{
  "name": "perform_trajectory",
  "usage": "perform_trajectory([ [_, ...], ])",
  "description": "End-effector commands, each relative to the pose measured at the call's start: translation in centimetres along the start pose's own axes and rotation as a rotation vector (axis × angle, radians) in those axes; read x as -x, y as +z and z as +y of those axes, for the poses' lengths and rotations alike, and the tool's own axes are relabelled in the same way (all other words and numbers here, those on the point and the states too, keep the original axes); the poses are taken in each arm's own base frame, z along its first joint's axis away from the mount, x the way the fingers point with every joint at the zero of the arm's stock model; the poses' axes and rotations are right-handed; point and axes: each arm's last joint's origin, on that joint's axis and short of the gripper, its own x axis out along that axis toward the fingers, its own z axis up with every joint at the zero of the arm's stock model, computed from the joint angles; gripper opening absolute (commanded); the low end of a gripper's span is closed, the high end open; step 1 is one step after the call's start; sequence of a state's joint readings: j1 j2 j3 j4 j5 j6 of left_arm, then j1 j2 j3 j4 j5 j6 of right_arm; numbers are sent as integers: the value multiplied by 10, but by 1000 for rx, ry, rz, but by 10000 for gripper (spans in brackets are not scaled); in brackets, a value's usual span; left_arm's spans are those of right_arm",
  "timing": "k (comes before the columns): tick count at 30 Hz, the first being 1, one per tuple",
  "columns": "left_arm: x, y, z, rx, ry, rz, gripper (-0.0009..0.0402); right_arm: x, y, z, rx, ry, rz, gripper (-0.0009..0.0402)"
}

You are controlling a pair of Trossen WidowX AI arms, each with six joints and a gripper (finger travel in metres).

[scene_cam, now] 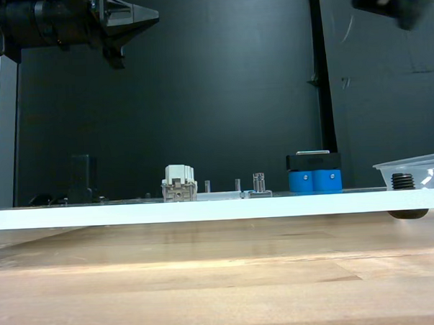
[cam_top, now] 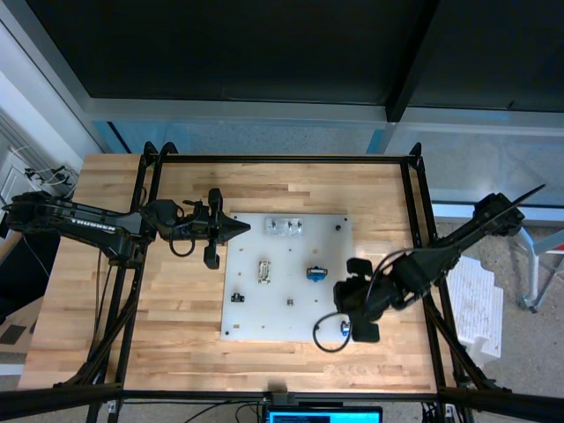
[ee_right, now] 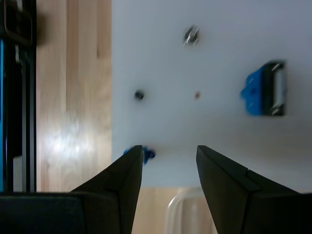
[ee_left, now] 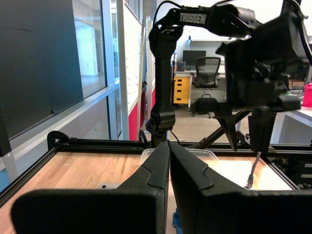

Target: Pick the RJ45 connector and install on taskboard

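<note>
Right wrist view: the right gripper [ee_right: 169,148] hangs with its jaws open and empty, pointing down at the taskboard [ee_right: 195,58] near its edge. The rim of a clear tray [ee_right: 181,207] shows between the fingers. The RJ45 connector cannot be made out in any view; I judge it lies in that tray. To pick well, centre the 2 fingers over the tiny plug before descending, then close gently so it neither skids nor tilts. The left gripper [ee_left: 169,145], jaws closed on nothing, hovers high by the taskboard's far left corner, above the counter [cam_top: 106,291].
</note>
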State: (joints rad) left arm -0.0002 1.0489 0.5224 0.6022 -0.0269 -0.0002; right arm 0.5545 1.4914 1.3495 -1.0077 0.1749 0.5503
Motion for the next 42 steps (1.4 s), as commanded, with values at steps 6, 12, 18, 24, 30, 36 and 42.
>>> perform_trajectory([
  [6,0,0,0,0,0,0,0,13,24,-32,18,-7,-164,120],
  [12,0,0,0,0,0,0,0,21,37,-62,35,-41,-264,84],
  [18,0,0,0,0,0,0,0,22,46,-87,70,-72,-378,37],
  [24,0,0,0,0,0,0,0,23,51,-104,103,-70,-444,1],
  [30,0,0,0,0,0,0,0,19,51,-121,95,-14,-564,1],
  [36,0,0,0,0,0,-1,0,19,44,-131,91,-35,-702,0],
  [42,0,0,0,0,0,-1,0,19,34,-140,88,-58,-790,0],
])
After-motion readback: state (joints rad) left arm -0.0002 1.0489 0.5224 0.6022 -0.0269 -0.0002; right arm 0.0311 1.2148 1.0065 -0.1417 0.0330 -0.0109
